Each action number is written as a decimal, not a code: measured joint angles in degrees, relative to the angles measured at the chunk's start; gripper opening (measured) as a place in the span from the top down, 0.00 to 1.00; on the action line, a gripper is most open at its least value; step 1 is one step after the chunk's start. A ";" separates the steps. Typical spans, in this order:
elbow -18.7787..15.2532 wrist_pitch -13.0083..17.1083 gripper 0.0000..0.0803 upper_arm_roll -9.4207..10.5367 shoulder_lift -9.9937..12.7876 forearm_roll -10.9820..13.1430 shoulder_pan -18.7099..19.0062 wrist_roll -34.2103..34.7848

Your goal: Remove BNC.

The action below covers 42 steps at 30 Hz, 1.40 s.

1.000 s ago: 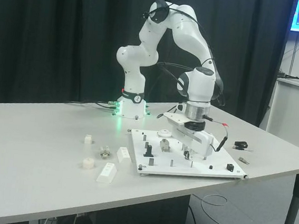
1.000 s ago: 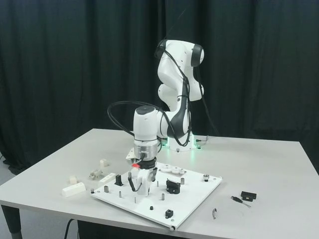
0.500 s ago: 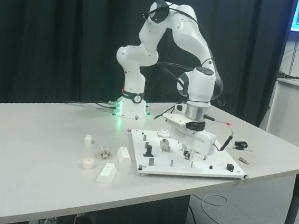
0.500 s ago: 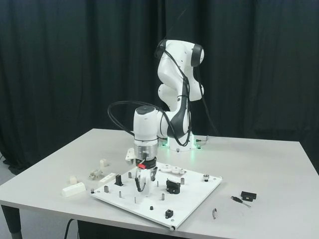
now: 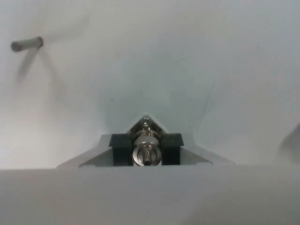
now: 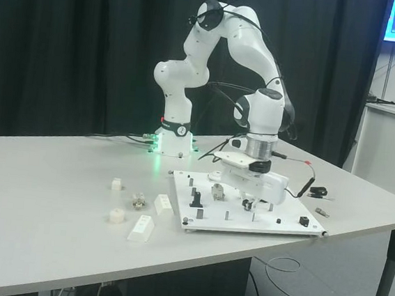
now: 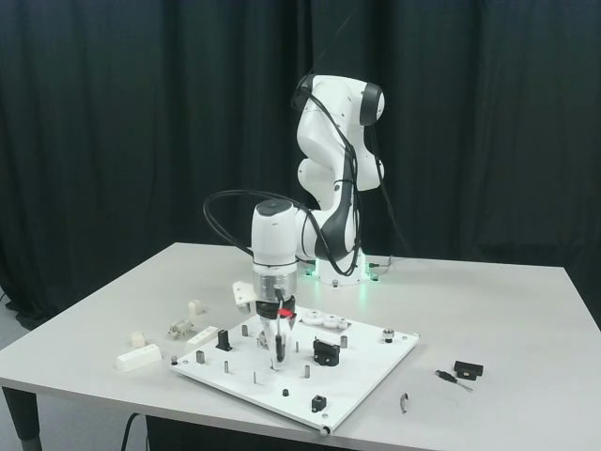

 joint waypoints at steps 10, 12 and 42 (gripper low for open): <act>-0.20 0.17 0.84 0.01 -0.14 -0.01 0.01 -9.75; -0.24 0.22 0.84 0.02 -0.16 -0.01 0.01 -12.16; -0.59 0.37 0.84 0.03 -0.40 -0.01 -0.10 -46.14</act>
